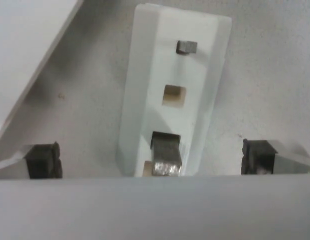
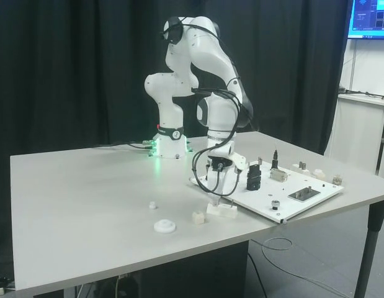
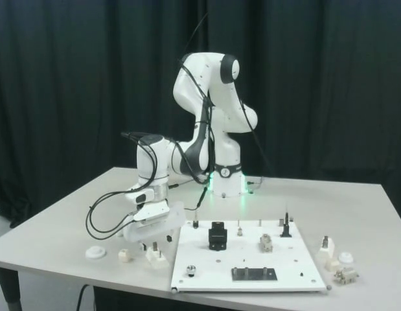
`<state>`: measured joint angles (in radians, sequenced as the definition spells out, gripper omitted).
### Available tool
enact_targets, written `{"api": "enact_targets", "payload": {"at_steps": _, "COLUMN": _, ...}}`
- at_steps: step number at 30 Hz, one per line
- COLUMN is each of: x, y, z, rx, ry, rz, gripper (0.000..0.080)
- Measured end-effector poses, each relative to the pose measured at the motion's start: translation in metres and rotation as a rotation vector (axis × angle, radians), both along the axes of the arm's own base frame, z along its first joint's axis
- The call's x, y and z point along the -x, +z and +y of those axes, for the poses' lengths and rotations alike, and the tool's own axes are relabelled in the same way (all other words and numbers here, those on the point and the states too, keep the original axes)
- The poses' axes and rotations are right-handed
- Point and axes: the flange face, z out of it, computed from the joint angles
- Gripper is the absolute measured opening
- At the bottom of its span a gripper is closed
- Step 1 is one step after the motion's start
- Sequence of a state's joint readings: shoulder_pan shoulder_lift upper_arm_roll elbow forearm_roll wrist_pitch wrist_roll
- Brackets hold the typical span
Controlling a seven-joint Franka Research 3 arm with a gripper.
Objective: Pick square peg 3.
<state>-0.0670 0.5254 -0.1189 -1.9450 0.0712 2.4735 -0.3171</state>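
A white holder block [image 1: 172, 90] stands on the grey bench [image 2: 86, 186] near its front edge, just beside the corner of the white board [image 3: 245, 259] that carries the other fixtures. The block has a row of square sockets, probably so that each peg stays upright and can be taken from above. In the wrist view one socket holds a grey square peg [image 1: 166, 154] that stands well proud of the block, the middle socket [image 1: 173, 95] is empty, and the far one holds a shorter grey peg [image 1: 187, 47] barely above the surface. Nothing marks which of them is peg 3; the tall peg lies on the centre line of the jaws, so it is likely the target. The gripper [image 1: 149, 160] hangs above the block with its jaws spread wide; the two dark fingertips [image 1: 43, 161] sit well out on either side of the block and touch nothing. That spread probably leaves room to clear the block's walls on the way down. The arm [image 2: 207, 68] reaches from its base at the back of the bench, elbow raised, forearm sloping forward and wrist pointed straight down over the block. A few small white parts [image 2: 164, 226] lie on the bench nearby, apart from the block. The peg is not yet gripped.
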Motion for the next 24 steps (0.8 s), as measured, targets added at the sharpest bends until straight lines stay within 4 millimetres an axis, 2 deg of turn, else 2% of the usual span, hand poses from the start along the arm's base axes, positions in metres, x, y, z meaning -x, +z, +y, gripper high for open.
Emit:
{"api": "enact_targets", "payload": {"at_steps": 9, "x": 0.0, "y": -0.008, "z": 0.0, "rx": 0.0, "ry": -0.004, "rz": -0.001, "gripper": 0.08}}
{"api": "enact_targets", "payload": {"at_steps": 10, "x": 0.0, "y": -0.009, "z": 0.0, "rx": -0.001, "ry": -0.005, "rz": -0.002, "gripper": 0.0694}}
{"api": "enact_targets", "payload": {"at_steps": 19, "x": -0.003, "y": -0.012, "z": -0.001, "rx": -0.007, "ry": -0.015, "rz": -0.006, "gripper": 0.0694}}
{"api": "enact_targets", "payload": {"at_steps": 20, "x": -0.003, "y": -0.012, "z": -0.001, "rx": -0.008, "ry": -0.016, "rz": -0.007, "gripper": 0.0348}}
{"api": "enact_targets", "payload": {"at_steps": 24, "x": -0.004, "y": -0.011, "z": -0.001, "rx": -0.012, "ry": -0.021, "rz": -0.009, "gripper": 0.0348}}
